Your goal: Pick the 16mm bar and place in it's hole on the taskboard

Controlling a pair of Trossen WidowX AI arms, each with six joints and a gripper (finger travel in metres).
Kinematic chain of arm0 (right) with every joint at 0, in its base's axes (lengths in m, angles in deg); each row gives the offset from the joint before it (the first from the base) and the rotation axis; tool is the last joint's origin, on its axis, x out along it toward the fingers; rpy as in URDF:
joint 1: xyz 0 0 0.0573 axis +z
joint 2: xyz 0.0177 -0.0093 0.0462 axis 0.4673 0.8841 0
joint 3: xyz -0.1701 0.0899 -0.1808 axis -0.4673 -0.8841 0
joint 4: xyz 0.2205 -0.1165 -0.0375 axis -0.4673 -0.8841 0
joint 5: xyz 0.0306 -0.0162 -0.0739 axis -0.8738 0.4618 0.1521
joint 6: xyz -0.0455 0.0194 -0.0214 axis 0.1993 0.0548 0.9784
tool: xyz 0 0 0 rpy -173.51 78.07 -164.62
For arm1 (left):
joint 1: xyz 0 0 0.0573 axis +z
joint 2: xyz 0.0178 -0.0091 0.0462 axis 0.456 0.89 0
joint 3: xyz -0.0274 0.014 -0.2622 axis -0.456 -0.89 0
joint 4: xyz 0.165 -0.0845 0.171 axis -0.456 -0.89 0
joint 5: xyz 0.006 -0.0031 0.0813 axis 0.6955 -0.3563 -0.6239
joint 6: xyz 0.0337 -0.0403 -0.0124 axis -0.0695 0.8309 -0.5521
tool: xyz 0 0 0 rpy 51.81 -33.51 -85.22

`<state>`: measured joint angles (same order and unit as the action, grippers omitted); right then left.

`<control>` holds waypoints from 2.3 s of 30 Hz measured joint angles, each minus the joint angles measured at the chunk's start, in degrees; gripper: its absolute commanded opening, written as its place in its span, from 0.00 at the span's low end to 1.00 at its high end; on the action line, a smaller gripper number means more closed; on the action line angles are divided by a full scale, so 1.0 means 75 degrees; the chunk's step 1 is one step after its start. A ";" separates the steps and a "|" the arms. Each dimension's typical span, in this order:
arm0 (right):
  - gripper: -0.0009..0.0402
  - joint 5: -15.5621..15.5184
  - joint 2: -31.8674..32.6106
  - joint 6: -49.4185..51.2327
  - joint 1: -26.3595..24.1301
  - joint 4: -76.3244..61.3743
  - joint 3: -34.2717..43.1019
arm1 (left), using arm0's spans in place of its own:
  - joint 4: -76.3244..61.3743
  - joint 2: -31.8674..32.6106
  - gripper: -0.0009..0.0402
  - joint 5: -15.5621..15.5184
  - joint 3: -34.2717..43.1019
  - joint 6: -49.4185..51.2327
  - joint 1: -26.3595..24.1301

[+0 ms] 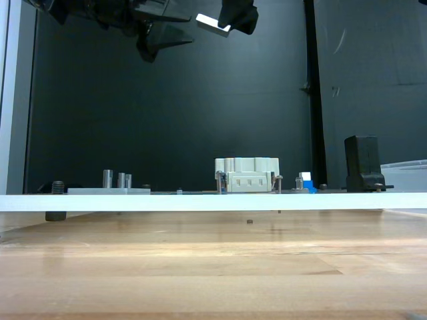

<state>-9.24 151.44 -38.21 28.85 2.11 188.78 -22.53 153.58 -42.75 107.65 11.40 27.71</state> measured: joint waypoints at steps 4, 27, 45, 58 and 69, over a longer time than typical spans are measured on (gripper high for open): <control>0.04 0.0006 0.0157 0.0000 -0.0009 0.0093 0.0000 | 0.0003 0.0047 0.55 -0.0035 0.0058 0.0003 0.0003; 0.04 -0.0067 0.0385 -0.0026 -0.0169 0.0697 0.0000 | -0.0026 0.0047 0.49 -0.0166 0.0064 -0.0020 0.0006; 0.04 -0.0076 0.0361 -0.0055 -0.0169 0.0697 0.0000 | -0.0210 0.0044 0.41 -0.0204 0.0064 -0.0058 0.0006; 0.04 -0.0076 0.0353 -0.0055 -0.0169 0.0699 -0.0003 | -0.0198 0.0044 0.26 -0.0189 0.0064 -0.0073 0.0006; 0.11 -0.0087 0.0350 -0.0073 -0.0166 0.0697 -0.0003 | -0.0189 0.0044 0.05 -0.0166 0.0064 -0.0067 0.0006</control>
<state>-9.90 154.07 -38.76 27.60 7.34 188.75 -23.95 153.91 -43.99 108.13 10.90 27.75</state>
